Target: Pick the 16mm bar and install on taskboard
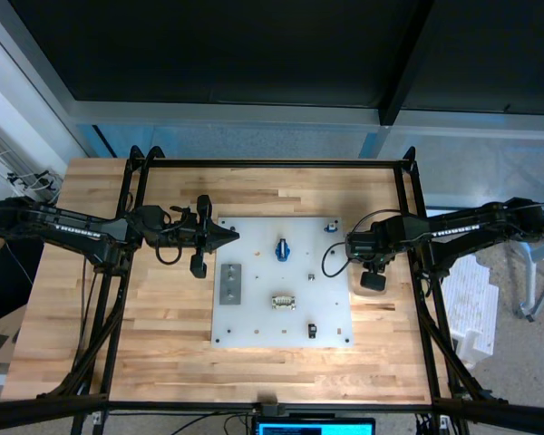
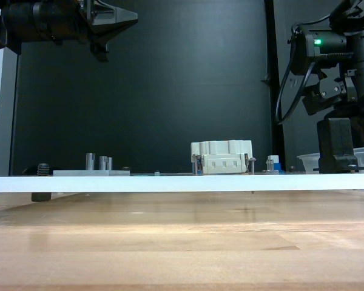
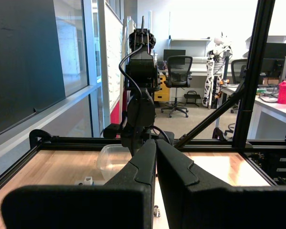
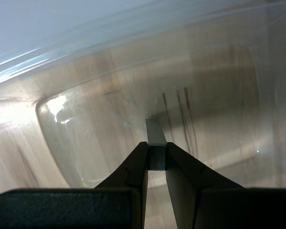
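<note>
Right wrist view: right gripper (image 4: 157,160) was clamped on 16mm bar (image 4: 155,132) inside clear tray (image 4: 76,124), long axis running out beyond jaws. Just beside lay taskboard (image 1: 254,326); over its left edge, left gripper (image 3: 156,143) sat pinched together, empty.

We see two matte black arms with white TROSSEN lettering and looping black cables. The left gripper (image 1: 232,234) at nine o'clock and the right gripper (image 4: 157,160) at three o'clock have tapered black fingers. A green light (image 2: 318,42) glows on the right arm (image 1: 462,227).
</note>
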You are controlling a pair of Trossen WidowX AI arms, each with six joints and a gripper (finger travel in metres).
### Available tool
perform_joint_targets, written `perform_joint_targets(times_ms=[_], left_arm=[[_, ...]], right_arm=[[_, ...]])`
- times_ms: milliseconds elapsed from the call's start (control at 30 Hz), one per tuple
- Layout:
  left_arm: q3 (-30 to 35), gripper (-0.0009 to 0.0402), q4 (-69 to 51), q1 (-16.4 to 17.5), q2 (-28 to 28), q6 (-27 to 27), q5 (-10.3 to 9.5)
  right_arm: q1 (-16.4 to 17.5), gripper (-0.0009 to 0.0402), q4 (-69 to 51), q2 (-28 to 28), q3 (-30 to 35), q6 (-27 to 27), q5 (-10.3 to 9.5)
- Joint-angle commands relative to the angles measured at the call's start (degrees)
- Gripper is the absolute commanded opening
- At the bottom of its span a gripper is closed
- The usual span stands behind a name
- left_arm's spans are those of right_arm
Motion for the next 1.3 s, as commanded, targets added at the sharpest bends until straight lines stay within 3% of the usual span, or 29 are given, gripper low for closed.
perform_joint_targets(times_ms=[33, 267, 667, 1000, 1300], left_arm=[[0.0, 0.0, 0.0, 0.0, 0.0, 0.0, 0.0], [0.0, 0.0, 0.0, 0.0, 0.0, 0.0, 0.0], [0.0, 0.0, 0.0, 0.0, 0.0, 0.0, 0.0], [0.0, 0.0, 0.0, 0.0, 0.0, 0.0, 0.0], [0.0, 0.0, 0.0, 0.0, 0.0, 0.0, 0.0]], right_arm=[[0.0, 0.0, -1.9, -0.6, 1.4, -0.1, -0.11], [0.2, 0.0, -5.4, -2.2, 5.6, -1.1, -4.42], [0.8, 0.0, -14.0, -2.2, 15.8, -3.3, -4.44], [2.1, 0.0, -14.1, -2.2, 16.5, -4.9, -4.46], [4.7, 0.0, -14.2, -2.0, 18.9, -14.8, -4.46]])
